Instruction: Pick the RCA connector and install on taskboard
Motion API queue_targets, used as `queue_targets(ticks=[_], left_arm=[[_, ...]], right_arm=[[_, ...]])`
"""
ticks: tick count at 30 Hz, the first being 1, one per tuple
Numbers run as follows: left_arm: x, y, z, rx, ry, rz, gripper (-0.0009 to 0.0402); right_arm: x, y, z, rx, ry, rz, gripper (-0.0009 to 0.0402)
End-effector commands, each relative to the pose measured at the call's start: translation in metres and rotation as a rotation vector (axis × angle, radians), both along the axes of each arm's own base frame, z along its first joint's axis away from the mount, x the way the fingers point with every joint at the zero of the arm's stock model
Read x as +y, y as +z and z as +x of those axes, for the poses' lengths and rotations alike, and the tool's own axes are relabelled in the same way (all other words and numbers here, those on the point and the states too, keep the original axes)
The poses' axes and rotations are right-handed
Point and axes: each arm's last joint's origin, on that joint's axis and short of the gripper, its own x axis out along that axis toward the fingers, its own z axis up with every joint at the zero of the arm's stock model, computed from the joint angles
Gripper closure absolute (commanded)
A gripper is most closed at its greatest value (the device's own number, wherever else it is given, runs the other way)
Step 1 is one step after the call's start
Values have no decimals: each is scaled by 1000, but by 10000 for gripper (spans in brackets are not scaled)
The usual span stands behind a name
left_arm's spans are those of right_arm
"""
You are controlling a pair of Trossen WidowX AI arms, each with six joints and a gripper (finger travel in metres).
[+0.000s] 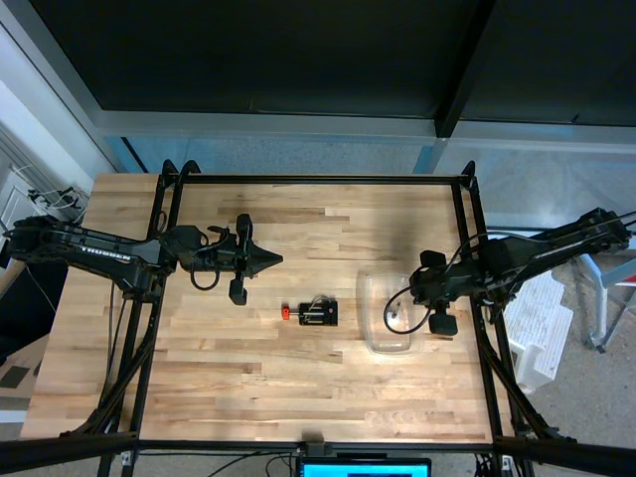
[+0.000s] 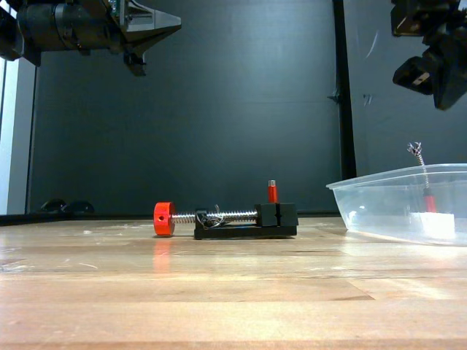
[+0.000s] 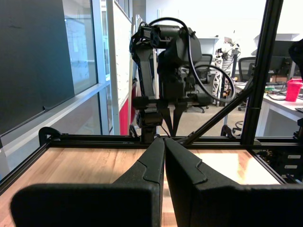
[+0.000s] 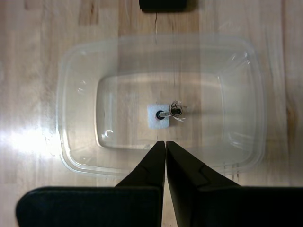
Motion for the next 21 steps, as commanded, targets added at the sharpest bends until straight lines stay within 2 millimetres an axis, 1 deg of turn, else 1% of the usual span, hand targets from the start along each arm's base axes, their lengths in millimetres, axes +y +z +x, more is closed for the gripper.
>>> queue_targets(ticks=[1,7,11,14,21], left_arm=[[0,0,0,0,0,0,393],[0,0,0,0,0,0,393],[0,0,0,0,0,0,393],[0,0,0,0,0,0,393],[0,0,0,0,0,0,393]], right_arm=[[2,-5,5,27,-2,-3,363],[4,-12,9,43,-17,-9,294],[5,-21,10,30,-23,0,259],[6,-27,10,20,-34,3,249],[8,-43,12,13,-42,1,247]])
